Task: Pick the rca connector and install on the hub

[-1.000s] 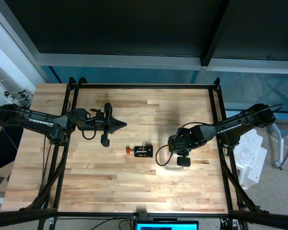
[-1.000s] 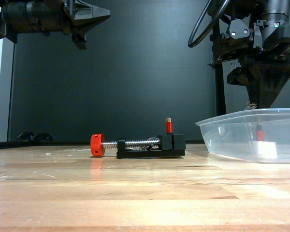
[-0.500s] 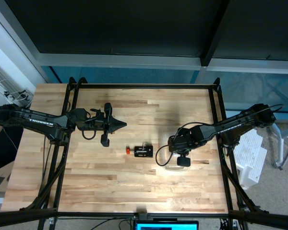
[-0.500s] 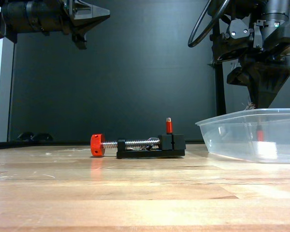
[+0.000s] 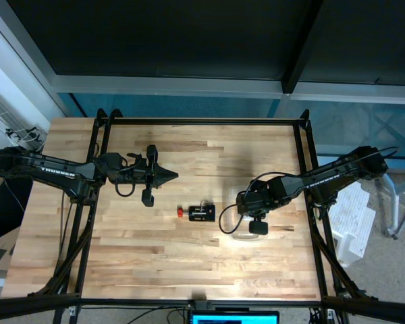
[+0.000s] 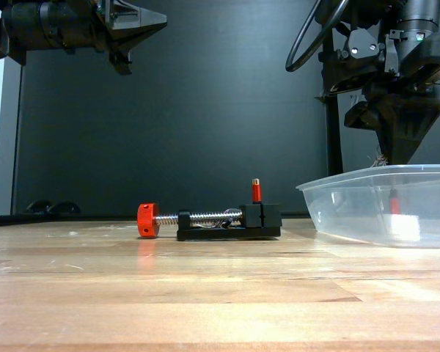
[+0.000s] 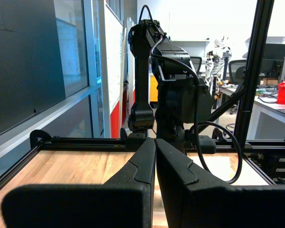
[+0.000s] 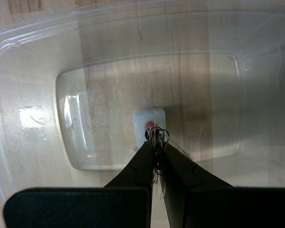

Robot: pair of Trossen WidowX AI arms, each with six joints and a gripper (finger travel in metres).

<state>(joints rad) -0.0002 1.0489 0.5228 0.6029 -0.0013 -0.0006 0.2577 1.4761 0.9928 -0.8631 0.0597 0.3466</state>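
Little heft to rca connector (image 8: 156, 135), likely stiff, slippery, frail at its fine strands: sits pinched in closed tips of right gripper (image 8: 155, 143) up right of hub (image 5: 201, 214), best held by its body; left gripper (image 7: 155, 144), pressed together, parked high left of hub.

tabletop (image 5: 155, 250): smooth pale wood
tray (image 6: 337, 211): clear glossy plastic
hub (image 6: 260, 217): matt black, bright metal thread
left gripper (image 5: 174, 176): matt black, held high at left
right gripper (image 8: 156, 143): matt black, held over tray

Black hub (image 5: 202, 214), red-ended, flat on table (image 5: 155, 256) centre, tiny rca connector (image 8: 156, 134) pinched in right gripper (image 8: 156, 145)
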